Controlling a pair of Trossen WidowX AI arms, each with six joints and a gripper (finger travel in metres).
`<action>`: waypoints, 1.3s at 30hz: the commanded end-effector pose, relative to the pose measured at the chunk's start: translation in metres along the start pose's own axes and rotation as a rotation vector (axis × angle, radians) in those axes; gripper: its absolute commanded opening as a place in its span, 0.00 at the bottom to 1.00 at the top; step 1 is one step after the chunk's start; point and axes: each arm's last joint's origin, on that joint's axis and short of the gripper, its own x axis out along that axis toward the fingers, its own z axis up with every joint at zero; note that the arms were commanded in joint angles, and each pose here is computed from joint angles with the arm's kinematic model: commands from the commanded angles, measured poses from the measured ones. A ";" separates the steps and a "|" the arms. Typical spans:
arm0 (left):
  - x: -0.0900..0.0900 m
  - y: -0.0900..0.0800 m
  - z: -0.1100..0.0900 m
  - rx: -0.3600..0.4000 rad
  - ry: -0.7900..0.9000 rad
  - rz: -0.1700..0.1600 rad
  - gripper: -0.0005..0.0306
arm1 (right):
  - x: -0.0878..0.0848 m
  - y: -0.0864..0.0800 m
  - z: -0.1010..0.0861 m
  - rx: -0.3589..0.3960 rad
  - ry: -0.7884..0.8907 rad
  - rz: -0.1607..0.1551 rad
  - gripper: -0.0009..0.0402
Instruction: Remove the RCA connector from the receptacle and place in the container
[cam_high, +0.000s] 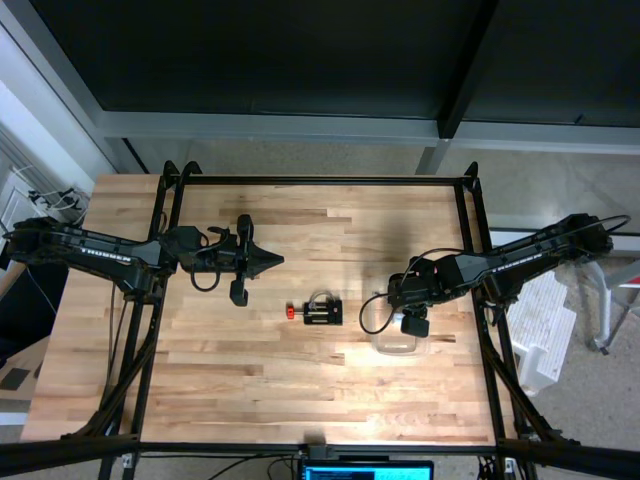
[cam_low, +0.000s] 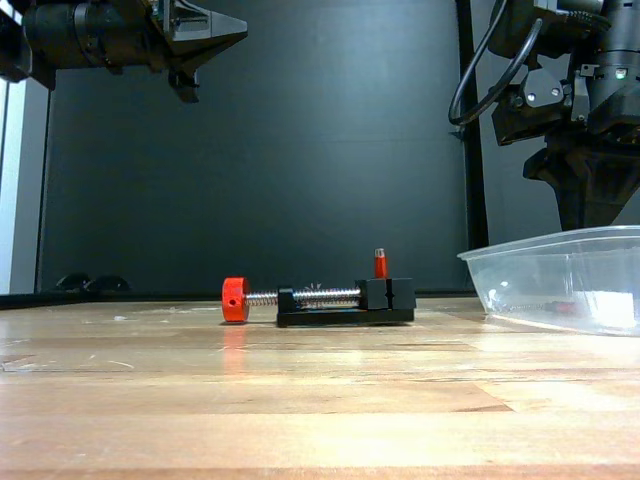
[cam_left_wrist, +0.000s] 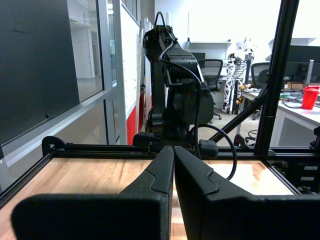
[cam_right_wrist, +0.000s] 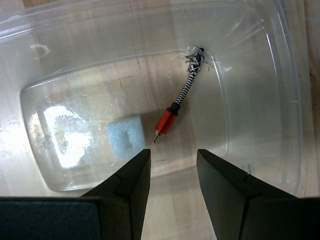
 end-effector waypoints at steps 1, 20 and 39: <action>0.000 0.000 0.000 0.000 0.000 0.000 0.02 | 0.000 0.000 0.000 -0.001 -0.002 0.001 0.32; 0.000 0.000 0.000 0.000 0.000 0.000 0.02 | -0.088 -0.029 0.061 -0.076 -0.408 0.051 0.03; 0.000 0.000 0.000 0.000 0.000 0.000 0.02 | -0.118 -0.051 0.103 -0.156 -0.919 0.130 0.02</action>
